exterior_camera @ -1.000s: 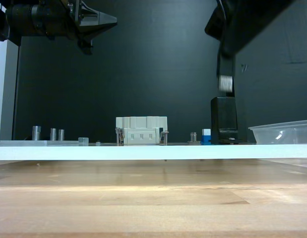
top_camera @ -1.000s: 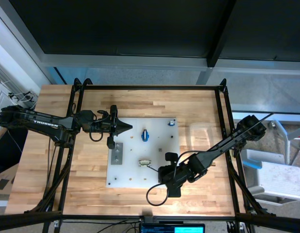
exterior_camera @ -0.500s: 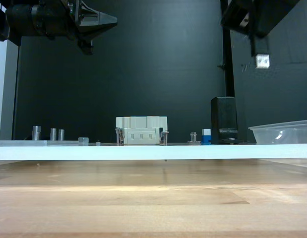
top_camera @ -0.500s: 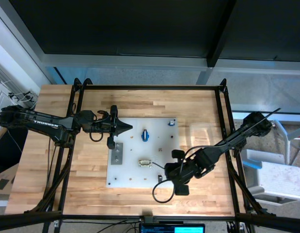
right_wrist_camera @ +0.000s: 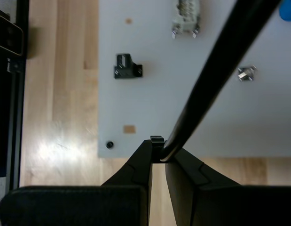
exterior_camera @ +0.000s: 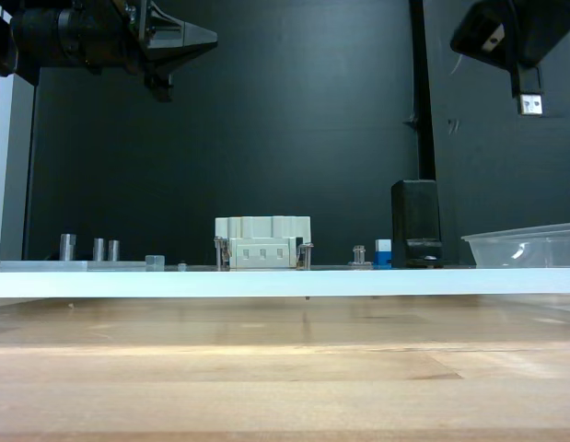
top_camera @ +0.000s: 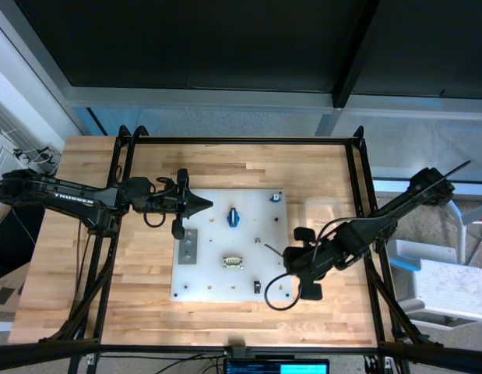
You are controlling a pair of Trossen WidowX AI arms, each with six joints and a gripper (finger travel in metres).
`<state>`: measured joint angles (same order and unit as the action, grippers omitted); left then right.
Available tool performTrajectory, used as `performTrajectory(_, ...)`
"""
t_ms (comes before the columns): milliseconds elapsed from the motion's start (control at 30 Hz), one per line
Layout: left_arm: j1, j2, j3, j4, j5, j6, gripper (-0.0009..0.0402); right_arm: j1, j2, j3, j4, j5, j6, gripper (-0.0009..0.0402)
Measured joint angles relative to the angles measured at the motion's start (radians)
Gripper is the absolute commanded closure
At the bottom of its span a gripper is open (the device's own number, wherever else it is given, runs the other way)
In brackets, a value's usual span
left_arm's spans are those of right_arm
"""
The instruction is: Remove the USB connector from the USB hub and place in the container
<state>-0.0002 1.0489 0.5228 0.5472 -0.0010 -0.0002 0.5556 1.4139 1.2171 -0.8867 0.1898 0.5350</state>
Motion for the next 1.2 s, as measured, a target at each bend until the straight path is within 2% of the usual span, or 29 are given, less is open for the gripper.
performTrajectory(367, 0.000, 0.000, 0.000, 0.000, 0.000, 0.000, 0.0392, -0.037, -0.208, -0.183, -0.019, 0.000, 0.010, 0.0393)
performTrajectory(800, 0.000, 0.000, 0.000, 0.000, 0.000, 0.000, 0.0392, -0.089, -0.415, -0.324, -0.119, 0.000, 0.037, 0.0393)
performTrajectory(1200, 0.000, 0.000, 0.000, 0.000, 0.000, 0.000, 0.0392, -0.094, -0.573, -0.435, -0.178, -0.011, 0.090, 0.0393)
